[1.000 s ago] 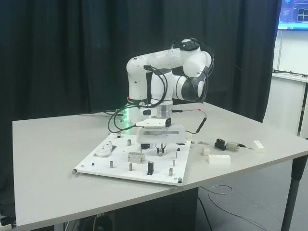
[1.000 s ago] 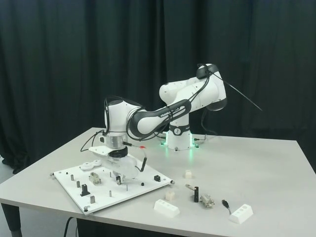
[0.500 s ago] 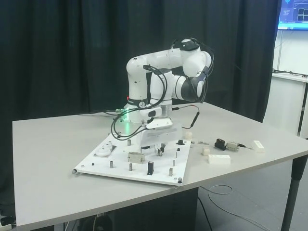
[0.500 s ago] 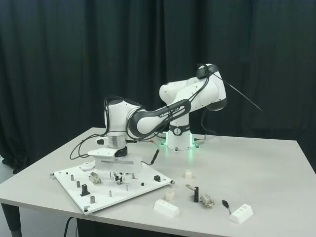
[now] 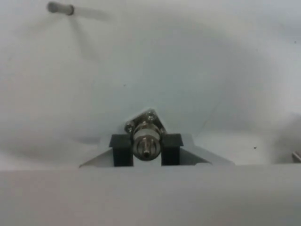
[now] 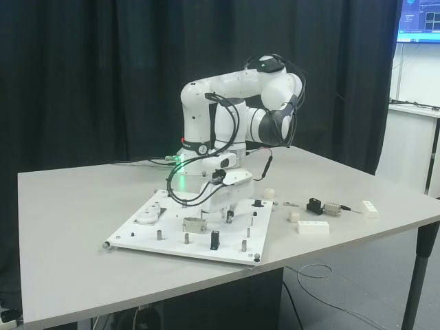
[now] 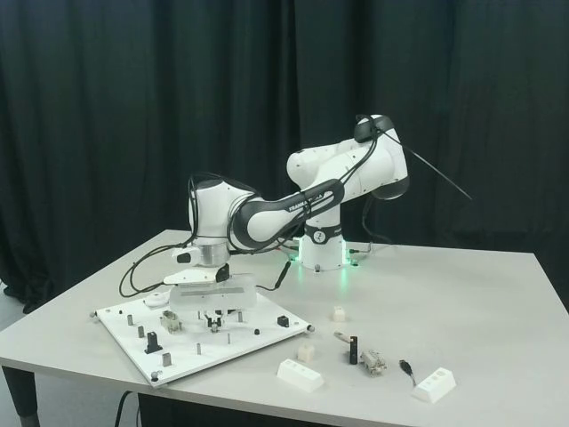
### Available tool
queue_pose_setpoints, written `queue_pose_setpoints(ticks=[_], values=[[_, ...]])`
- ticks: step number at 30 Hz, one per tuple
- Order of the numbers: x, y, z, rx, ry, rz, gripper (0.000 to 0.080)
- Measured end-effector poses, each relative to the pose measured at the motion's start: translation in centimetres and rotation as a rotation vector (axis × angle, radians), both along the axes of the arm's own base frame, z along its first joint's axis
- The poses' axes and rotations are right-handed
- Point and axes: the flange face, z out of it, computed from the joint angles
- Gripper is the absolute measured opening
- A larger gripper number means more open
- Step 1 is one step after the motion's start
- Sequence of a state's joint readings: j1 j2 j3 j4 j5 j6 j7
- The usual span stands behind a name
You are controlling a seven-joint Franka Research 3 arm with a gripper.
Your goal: Remove BNC.
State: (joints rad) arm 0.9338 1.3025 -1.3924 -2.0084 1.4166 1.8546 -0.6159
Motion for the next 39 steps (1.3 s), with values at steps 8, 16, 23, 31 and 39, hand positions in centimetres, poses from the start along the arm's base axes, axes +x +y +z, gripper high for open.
queue_pose_setpoints(ticks=[8,16,23,31,39], values=[[-0.03,0.10,0.00,-0.009,-0.002,0.091,0.0124],[-0.02,0.08,0.01,-0.014,-0.003,0.181,0.0124],[-0.02,0.06,0.02,-0.017,-0.003,0.254,0.0124],[-0.01,0.01,0.03,-0.022,-0.002,0.406,0.0124],[0.06,-0.09,-0.01,-0.026,-0.001,0.543,0.0123]])
